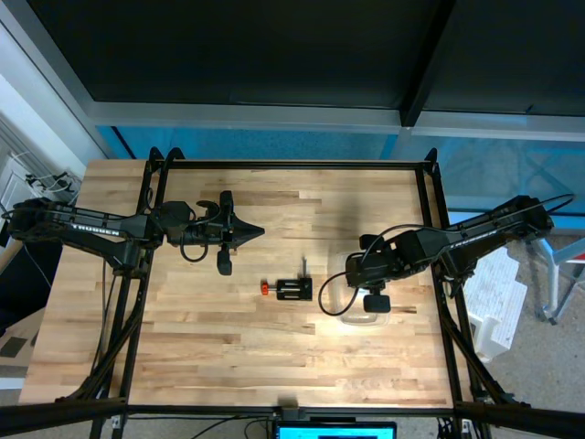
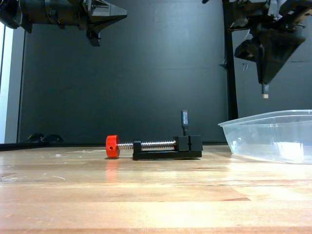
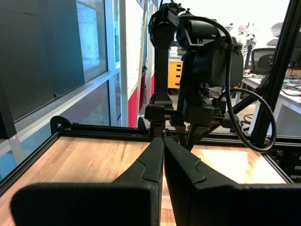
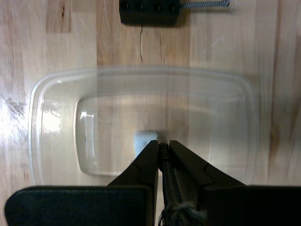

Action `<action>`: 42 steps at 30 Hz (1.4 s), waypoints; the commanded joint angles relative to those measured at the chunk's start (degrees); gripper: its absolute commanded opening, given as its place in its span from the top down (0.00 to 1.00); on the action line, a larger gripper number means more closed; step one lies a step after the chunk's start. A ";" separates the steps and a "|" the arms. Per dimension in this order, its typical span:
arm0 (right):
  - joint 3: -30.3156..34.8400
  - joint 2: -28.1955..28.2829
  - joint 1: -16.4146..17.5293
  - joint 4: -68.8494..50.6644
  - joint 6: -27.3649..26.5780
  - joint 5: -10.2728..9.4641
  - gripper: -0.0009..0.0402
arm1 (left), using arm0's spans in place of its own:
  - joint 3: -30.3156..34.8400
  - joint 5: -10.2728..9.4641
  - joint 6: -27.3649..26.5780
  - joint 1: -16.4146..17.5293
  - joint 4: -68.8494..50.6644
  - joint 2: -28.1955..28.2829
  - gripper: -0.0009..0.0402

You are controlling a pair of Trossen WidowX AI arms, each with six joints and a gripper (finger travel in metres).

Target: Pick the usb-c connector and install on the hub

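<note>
The hub [image 1: 292,290] lies mid-table, a black block [image 2: 168,147] with an orange-red knob [image 2: 112,146] at its left end and a thin dark rod [image 2: 185,119] standing up from it. My right gripper [image 2: 264,82] hangs above the clear tray, shut on the usb-c connector [image 2: 264,89], a tiny dark plug that points down. In the right wrist view the connector [image 4: 163,157] sits clamped between the fingers, above the tray floor. The hub [image 4: 149,12] lies beyond the tray's rim. My left gripper [image 1: 256,231] is shut and empty, held high to the left of the hub.
A clear plastic tray [image 1: 334,309] sits right of the hub, its rim [image 4: 33,117] wide under my right gripper. A small white squarish piece [image 4: 145,140] lies on the tray floor. A black frame [image 1: 430,210] borders the wooden table.
</note>
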 commanded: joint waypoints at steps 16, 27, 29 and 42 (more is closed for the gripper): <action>11.69 8.81 -2.49 -1.60 -11.76 -0.57 0.98 | 0.02 0.02 0.02 0.02 0.00 0.02 0.98; 18.43 15.41 -3.69 -1.66 -16.68 -0.72 0.98 | 0.02 0.00 0.02 0.00 0.00 0.02 0.98; 19.74 16.65 -4.17 -1.77 -17.66 -1.11 0.98 | 0.02 0.00 0.02 0.00 0.00 0.02 0.98; 27.39 24.04 -6.01 -1.75 -21.49 -3.56 0.98 | 0.02 0.02 0.02 0.00 0.00 0.02 0.98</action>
